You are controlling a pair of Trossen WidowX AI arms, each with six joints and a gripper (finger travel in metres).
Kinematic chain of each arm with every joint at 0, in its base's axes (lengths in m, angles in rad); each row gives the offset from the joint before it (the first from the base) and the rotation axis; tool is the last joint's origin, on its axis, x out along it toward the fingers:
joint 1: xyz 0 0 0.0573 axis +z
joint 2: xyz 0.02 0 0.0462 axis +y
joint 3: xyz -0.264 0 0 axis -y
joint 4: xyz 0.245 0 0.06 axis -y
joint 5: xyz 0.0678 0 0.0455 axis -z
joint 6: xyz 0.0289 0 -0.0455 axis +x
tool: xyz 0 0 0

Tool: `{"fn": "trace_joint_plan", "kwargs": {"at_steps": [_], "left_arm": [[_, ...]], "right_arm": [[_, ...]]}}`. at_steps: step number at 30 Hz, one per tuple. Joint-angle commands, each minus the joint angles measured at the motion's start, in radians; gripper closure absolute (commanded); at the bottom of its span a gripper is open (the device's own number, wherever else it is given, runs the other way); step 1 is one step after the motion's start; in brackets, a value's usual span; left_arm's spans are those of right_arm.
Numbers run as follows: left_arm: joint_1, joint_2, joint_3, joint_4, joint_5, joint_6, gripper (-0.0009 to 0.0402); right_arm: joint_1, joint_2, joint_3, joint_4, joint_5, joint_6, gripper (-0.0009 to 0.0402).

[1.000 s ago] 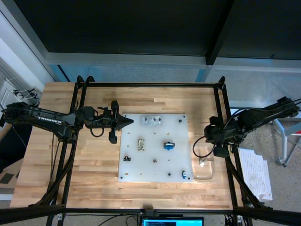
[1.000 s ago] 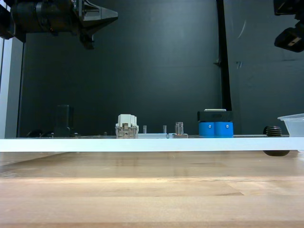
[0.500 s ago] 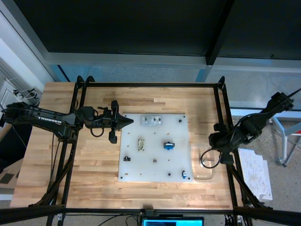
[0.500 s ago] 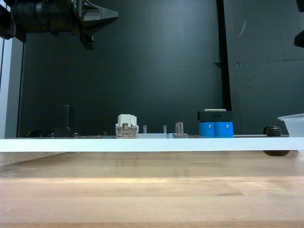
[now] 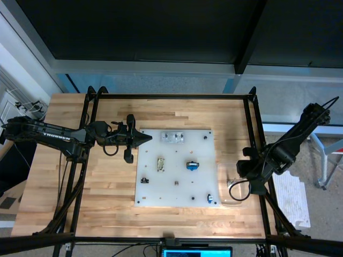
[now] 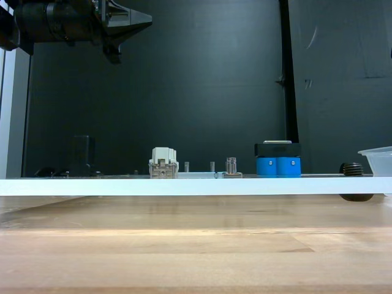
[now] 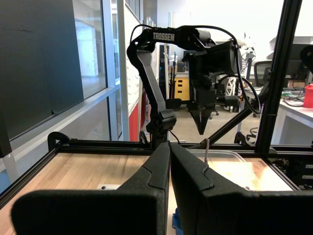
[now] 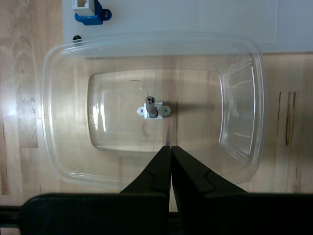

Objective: Pick the RJ45 connector and install on taskboard

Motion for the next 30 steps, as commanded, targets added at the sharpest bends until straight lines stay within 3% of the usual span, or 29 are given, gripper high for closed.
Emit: {"fn": "trace_joint_plan", "kwargs": {"at_steps": [1,15,20,30], "left_arm": [[0.0,0.0,0.0,0.0,0.0,0.0,0.0393],[0.0,0.0,0.0,0.0,0.0,0.0,0.0393],[0.0,0.0,0.0,0.0,0.0,0.0,0.0393],[0.0,0.0,0.0,0.0,0.0,0.0,0.0393]], "right_arm": [[0.002,0.013,0.0,0.0,0.02,0.0,0.039],[0.036,0.082,-0.005,0.01,0.038,0.018,0.0219],[0.037,0.103,-0.011,0.037,0.076,0.02,0.0203],[0.039,0.123,-0.099,0.175,0.063,0.039,0.0203]]}}
